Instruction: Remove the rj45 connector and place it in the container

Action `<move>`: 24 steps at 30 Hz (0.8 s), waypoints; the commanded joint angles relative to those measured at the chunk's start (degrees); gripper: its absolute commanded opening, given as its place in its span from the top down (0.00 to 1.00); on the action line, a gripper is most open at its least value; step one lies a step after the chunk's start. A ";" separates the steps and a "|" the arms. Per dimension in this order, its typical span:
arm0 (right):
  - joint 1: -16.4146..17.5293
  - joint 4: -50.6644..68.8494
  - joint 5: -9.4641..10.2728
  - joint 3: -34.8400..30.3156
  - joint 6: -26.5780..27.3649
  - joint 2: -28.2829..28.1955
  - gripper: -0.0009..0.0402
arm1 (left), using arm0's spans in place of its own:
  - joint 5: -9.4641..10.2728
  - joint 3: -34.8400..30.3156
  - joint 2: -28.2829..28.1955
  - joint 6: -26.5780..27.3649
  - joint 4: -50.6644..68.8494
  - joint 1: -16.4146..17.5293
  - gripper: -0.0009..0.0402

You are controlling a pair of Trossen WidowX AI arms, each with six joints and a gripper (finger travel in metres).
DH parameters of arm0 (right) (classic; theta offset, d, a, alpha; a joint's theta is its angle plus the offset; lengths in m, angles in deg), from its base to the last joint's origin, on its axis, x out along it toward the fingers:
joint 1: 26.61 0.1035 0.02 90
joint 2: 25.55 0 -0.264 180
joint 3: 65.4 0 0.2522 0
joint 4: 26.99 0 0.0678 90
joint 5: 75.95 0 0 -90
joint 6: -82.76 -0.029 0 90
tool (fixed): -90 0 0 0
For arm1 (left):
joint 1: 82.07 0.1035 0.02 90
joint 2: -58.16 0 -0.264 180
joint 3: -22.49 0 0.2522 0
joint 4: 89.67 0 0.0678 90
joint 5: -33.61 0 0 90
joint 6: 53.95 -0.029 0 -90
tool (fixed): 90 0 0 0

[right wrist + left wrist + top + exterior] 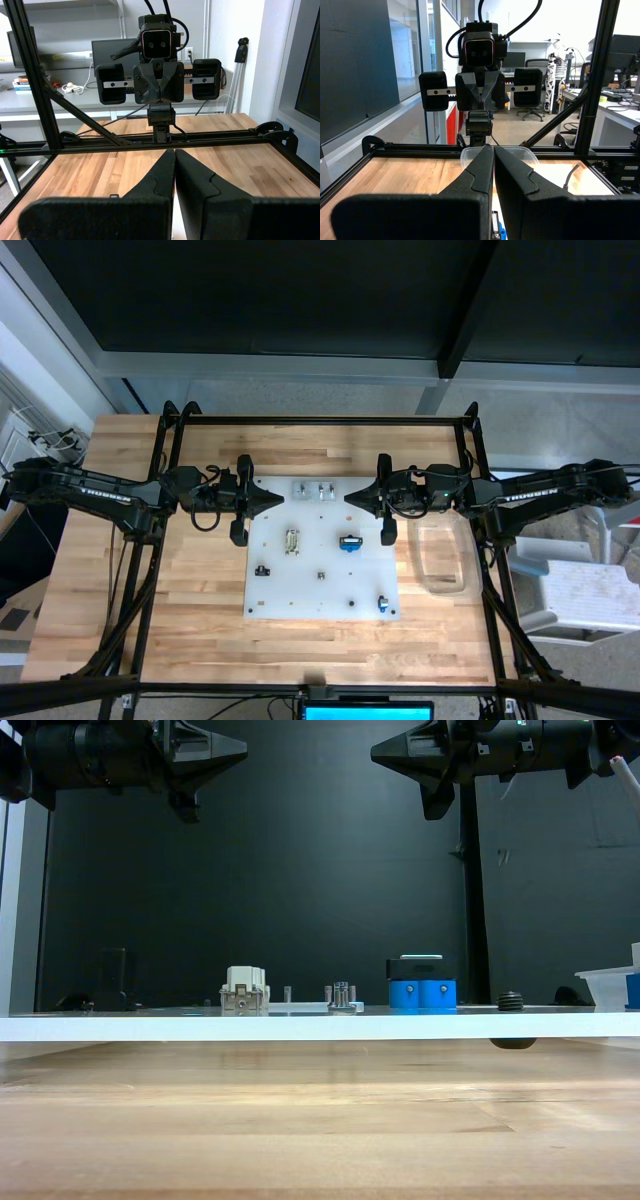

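Observation:
The rj45 connector (383, 603), a tiny black part with a light-blue end, sits at the near right corner of the white board (300, 590). The container (443, 556), a clear tub, lies on the wood just right of the board and shows past my left fingertips (525, 152). My left gripper (281, 498) hovers shut over the board's far left edge, high above it (240, 755). My right gripper (349, 498) hovers shut over the far right part, facing the left one (377, 755). Both pairs of fingers (485, 165) (165, 167) are pressed together with nothing between them.
A larger blue-and-black block (349, 543) (421, 990) stands mid-board, a grey-white connector (292, 542) (244, 991) to its left, small metal parts (312, 489) at the far edge. A black frame (320, 421) surrounds the wooden table (160, 600).

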 commanded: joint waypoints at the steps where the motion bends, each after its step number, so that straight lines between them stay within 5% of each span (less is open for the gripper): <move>1: 0.02 -0.87 0.20 -0.46 -0.48 -0.02 0.98 | -0.02 -0.02 -0.02 0.00 -0.02 -0.02 0.98; 13: 0.04 1.51 0.11 -0.98 -2.56 0.00 0.98 | -0.02 -0.02 -0.02 0.00 -0.02 -0.02 0.98; 24: 4.46 35.36 -3.17 -11.45 -3.87 -0.15 0.98 | -0.02 -0.02 -0.02 0.00 0.00 -0.02 0.98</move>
